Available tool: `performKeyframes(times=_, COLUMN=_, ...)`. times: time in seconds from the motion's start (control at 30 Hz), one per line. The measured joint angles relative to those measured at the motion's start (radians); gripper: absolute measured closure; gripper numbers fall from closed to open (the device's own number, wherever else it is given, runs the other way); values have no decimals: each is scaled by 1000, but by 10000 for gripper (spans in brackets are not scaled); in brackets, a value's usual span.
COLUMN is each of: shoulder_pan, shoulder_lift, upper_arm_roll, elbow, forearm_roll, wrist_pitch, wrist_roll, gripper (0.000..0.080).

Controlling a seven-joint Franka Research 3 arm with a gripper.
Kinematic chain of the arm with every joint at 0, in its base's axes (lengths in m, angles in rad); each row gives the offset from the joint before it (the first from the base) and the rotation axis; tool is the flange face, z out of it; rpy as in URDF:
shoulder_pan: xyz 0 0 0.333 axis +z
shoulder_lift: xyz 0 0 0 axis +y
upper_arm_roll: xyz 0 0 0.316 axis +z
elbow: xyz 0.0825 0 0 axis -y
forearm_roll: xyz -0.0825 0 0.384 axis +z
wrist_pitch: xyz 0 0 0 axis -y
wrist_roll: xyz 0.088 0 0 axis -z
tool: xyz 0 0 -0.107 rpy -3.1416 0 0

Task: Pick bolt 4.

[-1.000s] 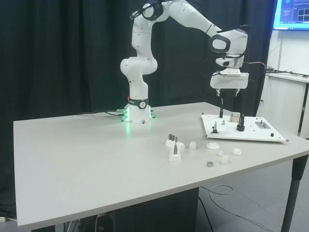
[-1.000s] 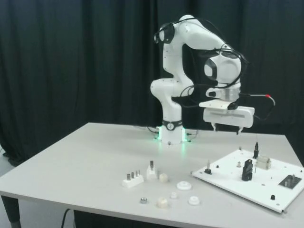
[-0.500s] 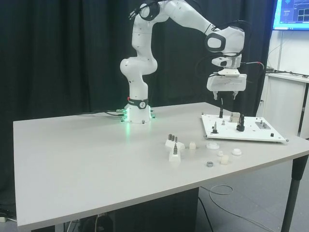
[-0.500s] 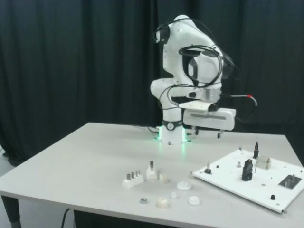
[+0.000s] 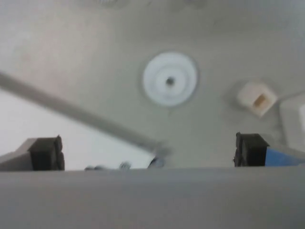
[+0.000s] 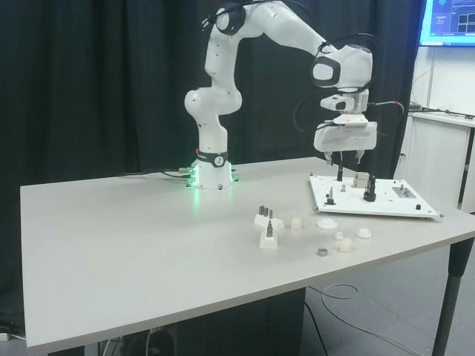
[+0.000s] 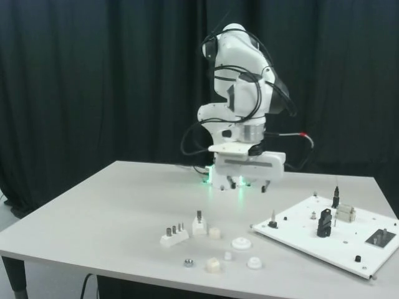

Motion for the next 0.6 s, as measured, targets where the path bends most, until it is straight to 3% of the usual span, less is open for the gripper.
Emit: performKeyframes(times=0.6, shoulder_pan=-15, shoulder_lift=161, upper_arm_roll=-148, elbow=116, forearm_roll=0, wrist_pitch=80, wrist_roll=-230, gripper=3)
